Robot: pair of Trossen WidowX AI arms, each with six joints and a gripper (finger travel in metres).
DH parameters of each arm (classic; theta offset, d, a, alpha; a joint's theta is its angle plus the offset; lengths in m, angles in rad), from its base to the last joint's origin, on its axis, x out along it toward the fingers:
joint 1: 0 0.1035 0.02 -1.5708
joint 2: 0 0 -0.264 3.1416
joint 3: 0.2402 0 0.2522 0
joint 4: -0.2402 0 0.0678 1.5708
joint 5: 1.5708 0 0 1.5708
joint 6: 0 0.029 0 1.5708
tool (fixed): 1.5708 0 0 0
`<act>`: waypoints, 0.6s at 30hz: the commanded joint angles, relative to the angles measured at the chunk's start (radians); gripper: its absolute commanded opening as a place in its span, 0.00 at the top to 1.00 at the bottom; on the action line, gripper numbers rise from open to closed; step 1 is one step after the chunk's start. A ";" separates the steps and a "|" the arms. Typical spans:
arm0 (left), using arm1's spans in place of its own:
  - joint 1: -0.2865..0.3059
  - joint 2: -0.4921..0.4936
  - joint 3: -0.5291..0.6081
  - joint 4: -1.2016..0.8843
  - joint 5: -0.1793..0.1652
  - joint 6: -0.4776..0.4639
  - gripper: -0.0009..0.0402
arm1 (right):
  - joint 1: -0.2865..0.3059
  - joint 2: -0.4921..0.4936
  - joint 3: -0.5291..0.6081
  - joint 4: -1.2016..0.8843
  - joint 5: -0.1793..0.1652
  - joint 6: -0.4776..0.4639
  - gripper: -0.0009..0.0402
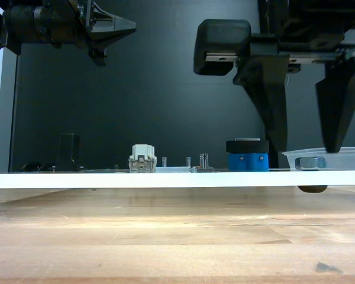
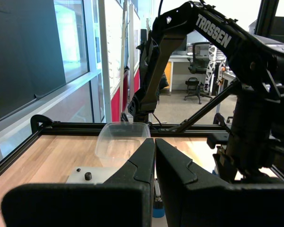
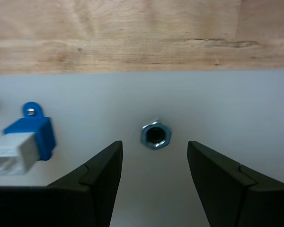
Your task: Unfasten the M12 fastener and place in the container
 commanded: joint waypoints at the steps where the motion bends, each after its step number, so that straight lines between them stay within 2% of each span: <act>1: 0.000 0.000 0.000 0.000 0.000 0.000 0.98 | 0.005 -0.023 0.000 -0.018 -0.002 0.160 0.51; 3: 0.000 0.000 0.000 0.000 0.000 0.000 0.98 | 0.008 -0.039 0.000 -0.025 -0.002 0.303 0.52; 7: 0.000 0.000 0.000 0.000 0.000 0.000 0.98 | 0.010 -0.062 0.000 -0.024 -0.003 0.684 0.57; 12: 0.000 0.000 0.000 0.000 0.000 0.000 0.98 | 0.013 -0.082 -0.002 -0.023 -0.005 1.101 0.74; 13: 0.000 0.000 0.000 0.000 0.000 0.000 0.98 | 0.014 -0.087 -0.006 -0.019 -0.006 1.172 0.79; 16: 0.000 0.000 0.000 0.000 0.000 0.000 0.98 | 0.016 -0.099 -0.019 0.002 -0.040 1.338 0.96; 17: 0.000 0.000 0.000 0.000 0.000 0.000 0.98 | 0.016 -0.100 -0.022 0.010 -0.055 1.383 0.99; 18: 0.000 0.000 0.000 0.000 0.000 0.000 0.98 | 0.017 -0.100 -0.025 0.018 -0.064 1.421 0.97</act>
